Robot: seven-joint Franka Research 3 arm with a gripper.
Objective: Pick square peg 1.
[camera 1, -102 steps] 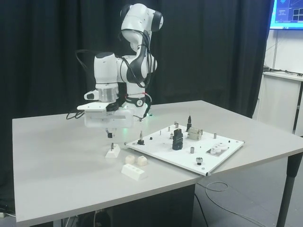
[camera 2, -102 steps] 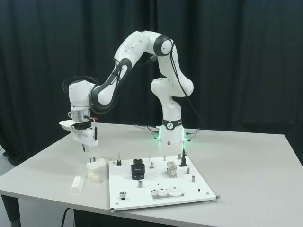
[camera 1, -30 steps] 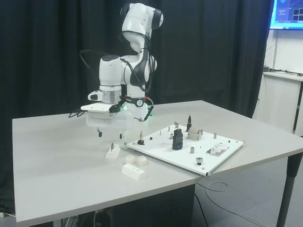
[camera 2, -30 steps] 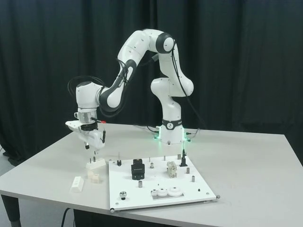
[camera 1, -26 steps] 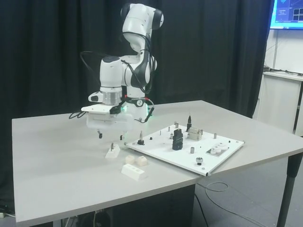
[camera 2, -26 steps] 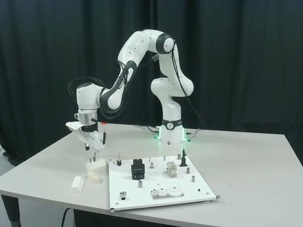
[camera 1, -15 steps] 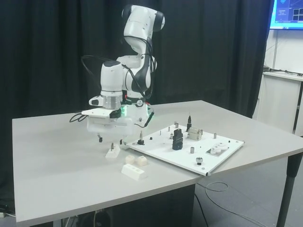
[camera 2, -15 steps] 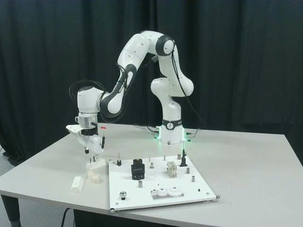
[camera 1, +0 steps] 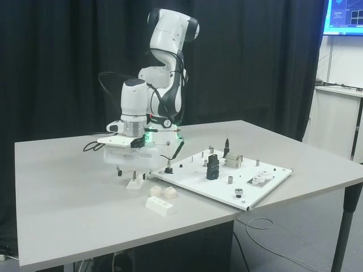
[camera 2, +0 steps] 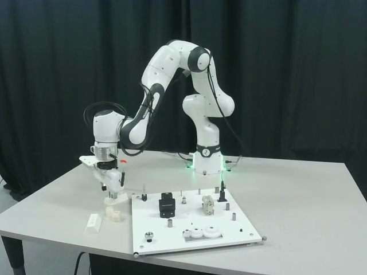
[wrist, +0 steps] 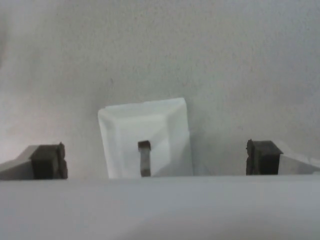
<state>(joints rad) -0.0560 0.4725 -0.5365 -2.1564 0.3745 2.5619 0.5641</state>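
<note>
Below the wrist, between our open jaws, the peg (wrist: 144, 158) stands upright in its small white block (wrist: 145, 138), which sits on the grey desk (camera 1: 68, 187) just beside the corner of the white board (camera 1: 221, 175). Seen from the wrist, the two black fingertips (wrist: 48, 161) flank the block on either side, well clear of the peg, so we are gripping nothing yet. From the room, the gripper (camera 2: 112, 182) hangs low over the block, with the arm (camera 2: 160, 74) arched above it. We judge the peg to be a slim, stiff metal pin: light, hard, not fragile, but smooth and likely slippery under the pads. Its flat sides should give a sound hold if we close squarely across two opposite faces, on the part standing proud of the block. That part is short, so we should take it low but without touching the block. How snugly it sits in its hole we cannot tell; a straight upward pull seems wise, lest the light block come up with it.
</note>
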